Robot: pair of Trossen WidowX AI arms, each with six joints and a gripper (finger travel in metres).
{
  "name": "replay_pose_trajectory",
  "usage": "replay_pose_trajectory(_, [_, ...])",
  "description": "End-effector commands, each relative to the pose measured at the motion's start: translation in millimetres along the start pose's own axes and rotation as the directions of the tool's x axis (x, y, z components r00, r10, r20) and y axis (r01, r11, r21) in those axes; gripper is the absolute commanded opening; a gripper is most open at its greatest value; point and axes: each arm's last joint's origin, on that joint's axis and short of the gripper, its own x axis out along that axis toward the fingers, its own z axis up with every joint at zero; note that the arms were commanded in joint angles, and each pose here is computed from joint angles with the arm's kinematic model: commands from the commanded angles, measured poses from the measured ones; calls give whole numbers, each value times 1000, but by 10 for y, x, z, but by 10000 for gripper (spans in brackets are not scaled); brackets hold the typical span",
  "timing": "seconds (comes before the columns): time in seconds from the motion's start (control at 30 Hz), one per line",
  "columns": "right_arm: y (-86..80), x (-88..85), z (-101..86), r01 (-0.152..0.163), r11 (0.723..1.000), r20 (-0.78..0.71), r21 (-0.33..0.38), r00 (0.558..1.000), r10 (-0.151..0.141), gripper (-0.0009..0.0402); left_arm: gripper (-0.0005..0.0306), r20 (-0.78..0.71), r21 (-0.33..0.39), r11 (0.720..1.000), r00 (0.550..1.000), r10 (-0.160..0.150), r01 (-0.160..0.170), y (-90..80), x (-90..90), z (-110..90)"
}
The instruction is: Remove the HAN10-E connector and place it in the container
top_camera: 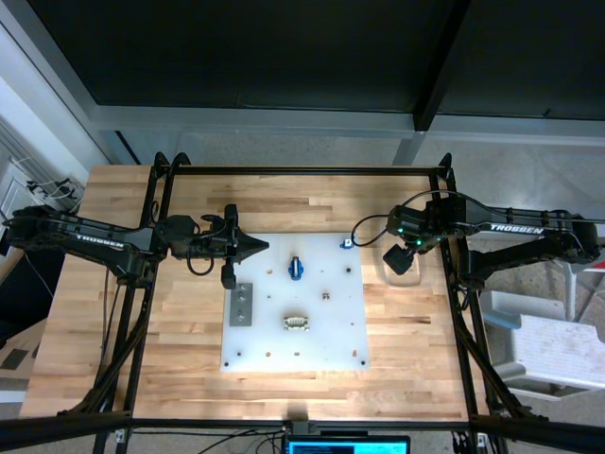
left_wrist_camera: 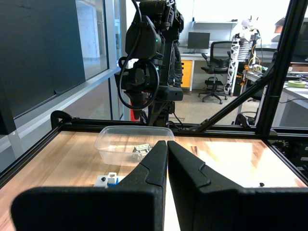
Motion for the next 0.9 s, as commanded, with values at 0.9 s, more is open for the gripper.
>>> replay_pose_trajectory(0.9, [16,-1,23,-17,1000,23,2,1000,17,244,0,0,0,1000,1000,0,0,0,0,1])
